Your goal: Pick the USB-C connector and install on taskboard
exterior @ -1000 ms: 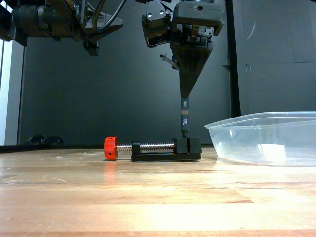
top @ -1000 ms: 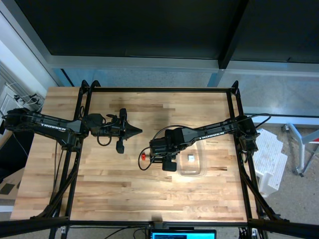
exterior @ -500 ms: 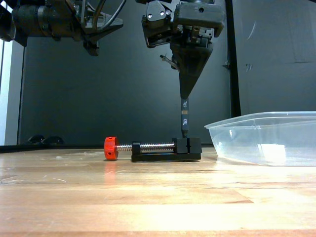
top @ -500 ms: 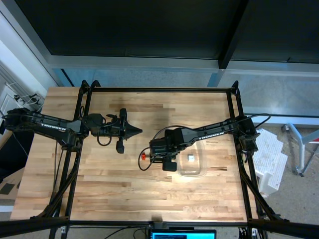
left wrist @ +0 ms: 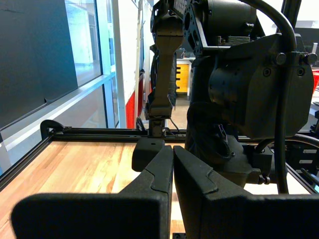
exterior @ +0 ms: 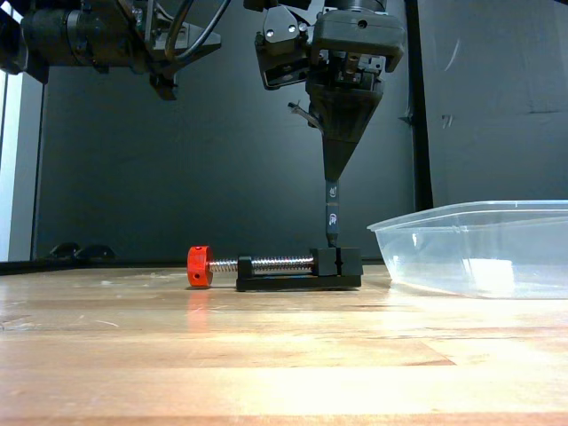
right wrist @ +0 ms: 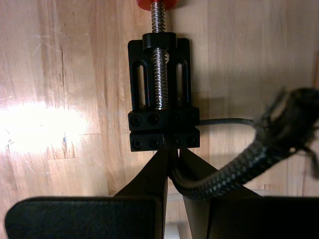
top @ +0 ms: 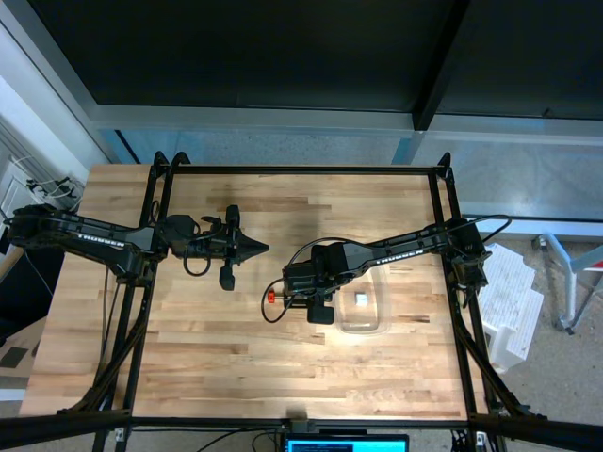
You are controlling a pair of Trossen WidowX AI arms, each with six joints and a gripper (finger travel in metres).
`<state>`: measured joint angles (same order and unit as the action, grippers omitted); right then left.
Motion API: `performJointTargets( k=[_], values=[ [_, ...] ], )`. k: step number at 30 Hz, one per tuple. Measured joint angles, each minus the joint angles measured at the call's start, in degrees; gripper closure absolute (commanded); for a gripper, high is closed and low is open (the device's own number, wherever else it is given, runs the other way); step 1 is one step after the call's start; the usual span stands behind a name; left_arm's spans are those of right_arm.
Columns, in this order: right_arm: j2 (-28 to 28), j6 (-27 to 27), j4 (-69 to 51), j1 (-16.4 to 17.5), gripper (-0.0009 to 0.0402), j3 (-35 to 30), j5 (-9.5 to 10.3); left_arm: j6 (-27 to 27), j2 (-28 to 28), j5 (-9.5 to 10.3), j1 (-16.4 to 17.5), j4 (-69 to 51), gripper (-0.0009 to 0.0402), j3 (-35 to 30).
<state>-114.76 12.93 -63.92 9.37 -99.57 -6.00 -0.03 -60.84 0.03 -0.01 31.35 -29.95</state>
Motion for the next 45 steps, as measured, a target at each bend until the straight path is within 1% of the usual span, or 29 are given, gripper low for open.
performJointTargets(
  k=[12, 30, 33, 41, 45],
  values=[
    [0.46, -0.37, 3.85, -0.04, 0.0393, 4.15, -0.15, 0.00, -0.02, 0.00, 0.00, 0.00, 0.0393, 0.00],
    [1.16, -0.83, 4.04, -0.04, 0.0391, 4.35, 0.00, 0.00, 0.00, 0.02, 0.00, 0.00, 0.0393, 0.00],
    [1.31, -1.18, 3.61, 0.02, 0.0371, 3.96, 0.00, -0.02, -0.02, 0.02, 0.00, 0.00, 0.0393, 0.02],
    [2.27, -1.51, 2.56, 0.37, 0.0256, 4.20, -0.37, 0.00, -0.02, 0.00, 0.00, 0.00, 0.0393, 0.02],
    [3.72, -1.51, 2.60, 0.39, 0.0210, 3.98, -0.46, 0.00, -0.02, 0.00, 0.00, 0.00, 0.0393, 0.02]
  ],
)
